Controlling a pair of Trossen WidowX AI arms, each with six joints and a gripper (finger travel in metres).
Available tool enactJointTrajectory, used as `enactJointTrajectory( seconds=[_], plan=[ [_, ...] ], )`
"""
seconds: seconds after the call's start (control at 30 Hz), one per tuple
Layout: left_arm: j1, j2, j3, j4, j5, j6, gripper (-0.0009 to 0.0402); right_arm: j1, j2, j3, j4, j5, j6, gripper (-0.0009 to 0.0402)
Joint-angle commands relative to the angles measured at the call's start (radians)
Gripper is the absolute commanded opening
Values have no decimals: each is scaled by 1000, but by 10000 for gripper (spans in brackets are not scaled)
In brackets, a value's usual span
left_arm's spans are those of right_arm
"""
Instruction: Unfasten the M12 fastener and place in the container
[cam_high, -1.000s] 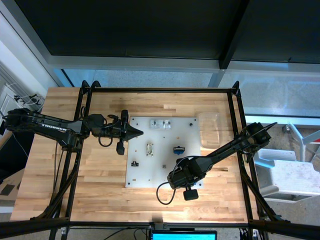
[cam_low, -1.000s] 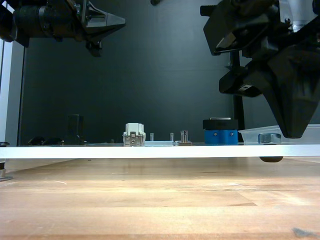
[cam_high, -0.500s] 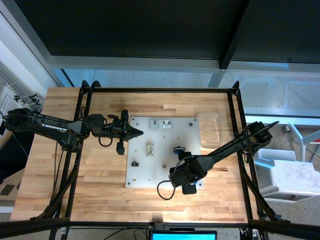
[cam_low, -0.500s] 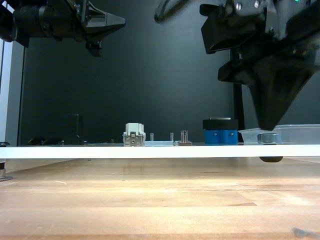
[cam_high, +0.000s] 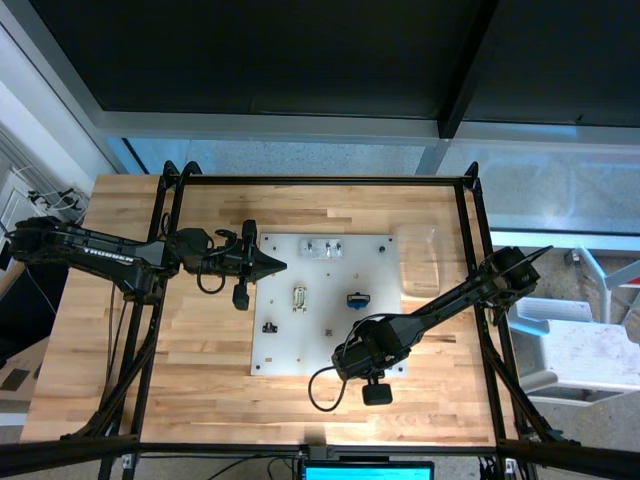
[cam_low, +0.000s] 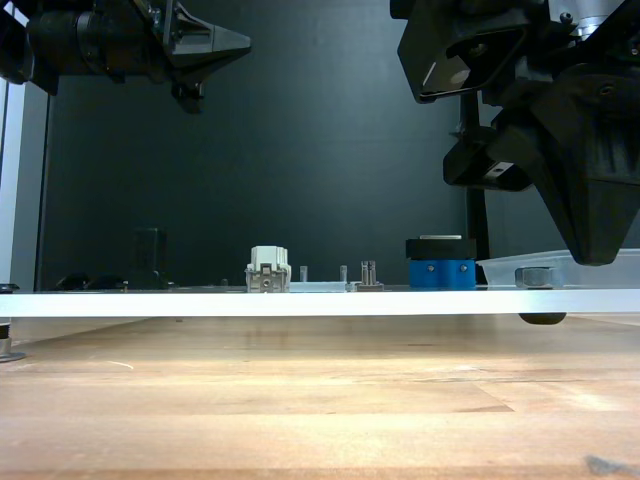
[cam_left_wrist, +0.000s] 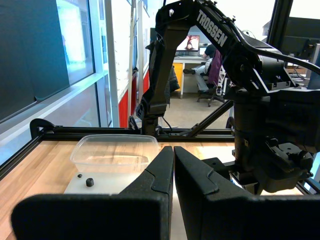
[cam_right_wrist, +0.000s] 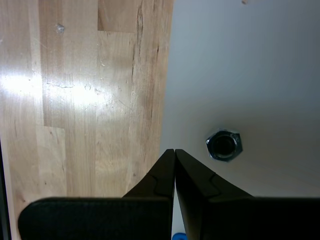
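The M12 fastener (cam_right_wrist: 224, 145), a small silver hex nut with a dark centre, sits low on the white board (cam_high: 290, 350) near its near right edge. In the low view the nut (cam_low: 538, 277) shows no stud ribs below it; I cannot tell if it is still threaded on its stud. My right gripper (cam_right_wrist: 174, 151) is shut on nothing, its tip (cam_low: 598, 258) just beside and above the nut. In the high view the right gripper (cam_high: 368, 352) hides the nut. The clear container (cam_high: 422, 258) looks empty. My left gripper (cam_high: 275, 266) hovers shut over the board's far left.
A blue connector (cam_low: 441, 273) and a white connector block (cam_low: 268, 272) stand mid-board, with small posts between them. The container (cam_left_wrist: 114, 152) lies off the board's far right corner on the wooden table (cam_high: 200, 390). Black frame rails run along the table's sides.
The right gripper's tip swung from right of the nut to directly over it, then back to its right, with the wrist turning. The nut and the left arm have not moved.
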Motion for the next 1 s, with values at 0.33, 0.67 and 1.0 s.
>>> enactJointTrajectory(
  seconds=[0.33,0.67,1.0],
  plan=[
    [0,0,0,0,0,0,0,-3,2,-18,-9,80,16,0],
    [0,0,0,0,0,0,0,-7,2,-18,-21,103,21,0],
    [0,0,0,0,0,0,0,-6,-39,15,-141,284,121,0]
  ],
)
